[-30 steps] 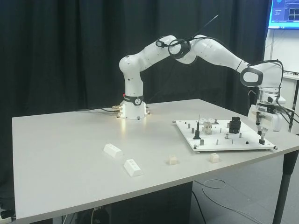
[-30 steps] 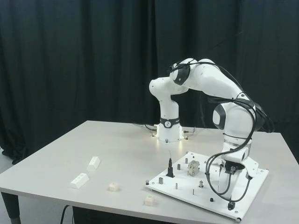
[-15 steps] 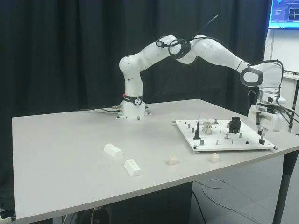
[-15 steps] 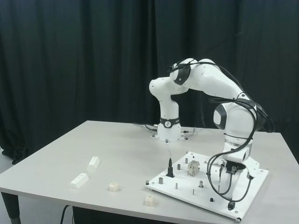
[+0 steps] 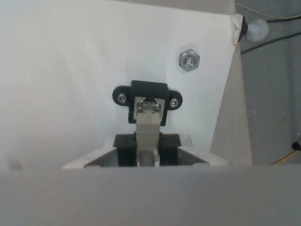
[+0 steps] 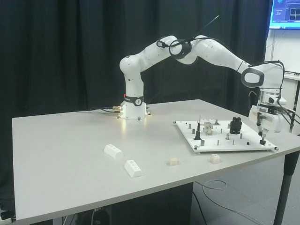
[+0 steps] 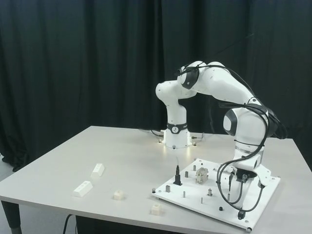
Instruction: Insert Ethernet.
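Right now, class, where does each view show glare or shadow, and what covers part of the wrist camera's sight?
First room view: a bright glint on the grey table beside the white arm's base, and a lit screen in the corner. Second room view: a glint by the base too. Wrist view: the flat white board is evenly lit, the black socket bracket throws only a faint shadow, and a grey band covers the bottom.

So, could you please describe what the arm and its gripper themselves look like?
The arm is white, built of rounded segments, with black bands at the joints and a black-faced wrist joint. Black cables loop off its elbow and hang beside the forearm. The gripper has a white body and thin dark fingers. The base is a white column.
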Available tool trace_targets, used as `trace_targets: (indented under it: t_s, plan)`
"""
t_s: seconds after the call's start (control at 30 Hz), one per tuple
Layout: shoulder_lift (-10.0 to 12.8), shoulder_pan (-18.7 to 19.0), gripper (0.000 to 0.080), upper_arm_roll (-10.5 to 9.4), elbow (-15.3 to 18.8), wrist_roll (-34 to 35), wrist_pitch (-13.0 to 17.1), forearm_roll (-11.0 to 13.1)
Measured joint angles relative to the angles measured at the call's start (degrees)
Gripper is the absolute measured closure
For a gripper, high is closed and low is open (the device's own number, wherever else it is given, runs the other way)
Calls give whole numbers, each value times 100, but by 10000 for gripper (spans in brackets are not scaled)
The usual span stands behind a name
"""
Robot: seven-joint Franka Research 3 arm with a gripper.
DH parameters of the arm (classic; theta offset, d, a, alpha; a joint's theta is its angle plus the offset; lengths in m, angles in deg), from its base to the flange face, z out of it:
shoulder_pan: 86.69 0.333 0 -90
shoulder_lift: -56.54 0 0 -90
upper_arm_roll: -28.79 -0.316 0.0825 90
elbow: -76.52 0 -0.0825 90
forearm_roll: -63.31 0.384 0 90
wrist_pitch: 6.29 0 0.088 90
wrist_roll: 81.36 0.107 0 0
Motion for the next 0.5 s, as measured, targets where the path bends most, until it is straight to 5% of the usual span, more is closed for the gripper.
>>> trace_targets:
  t_s: [0.5]
  plan:
    - [4, 28, 705, -6, -11, 0, 50, 7]
